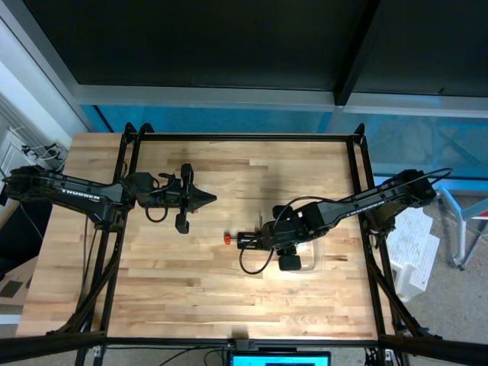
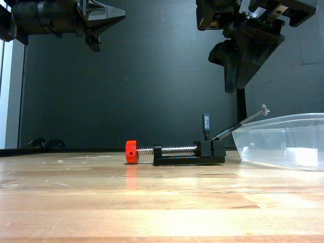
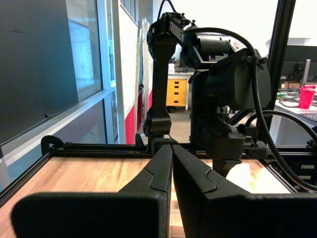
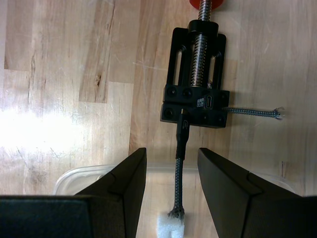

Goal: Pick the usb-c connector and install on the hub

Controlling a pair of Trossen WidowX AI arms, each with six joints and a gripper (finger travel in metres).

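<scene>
The hub (image 2: 187,153) is a small black clamp block with a threaded screw and a red-orange knob (image 2: 131,151), lying mid-table. It also shows in the high view (image 1: 252,239) and the right wrist view (image 4: 195,94). The usb-c connector (image 2: 206,124) stands upright in the hub's block end, its silvery slot facing up (image 4: 208,102). My right gripper (image 4: 171,151) hangs open above that end, holding nothing and well clear of the hub (image 2: 234,83). My left gripper (image 1: 204,198) is shut, held high at the left, far from the hub (image 3: 172,148).
A clear plastic tray (image 2: 283,142) sits just right of the hub; its rim (image 4: 74,176) lies under the right fingers. Two braided cable stubs leave the hub, one toward the tray (image 4: 178,173) and one sideways (image 4: 252,113). A black frame (image 1: 244,137) borders the table.
</scene>
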